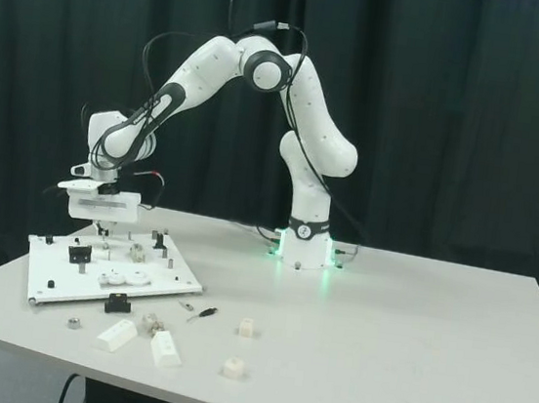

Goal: Place BNC.

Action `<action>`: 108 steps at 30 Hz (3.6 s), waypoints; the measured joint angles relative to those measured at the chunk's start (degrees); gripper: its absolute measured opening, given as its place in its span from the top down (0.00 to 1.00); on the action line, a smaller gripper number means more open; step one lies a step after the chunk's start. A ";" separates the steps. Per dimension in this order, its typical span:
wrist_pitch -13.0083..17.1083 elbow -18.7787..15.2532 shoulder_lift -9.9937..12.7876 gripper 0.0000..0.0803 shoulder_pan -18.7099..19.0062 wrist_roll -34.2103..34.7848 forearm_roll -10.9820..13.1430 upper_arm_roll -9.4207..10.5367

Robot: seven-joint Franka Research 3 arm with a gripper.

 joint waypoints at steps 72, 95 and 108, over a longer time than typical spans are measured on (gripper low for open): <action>-9.58 -0.92 -4.34 0.84 9.12 0.23 6.12 0.38; -4.89 -9.03 -10.29 0.84 25.70 14.10 9.31 1.40; 3.56 -11.82 -10.78 0.84 36.50 28.47 10.15 2.26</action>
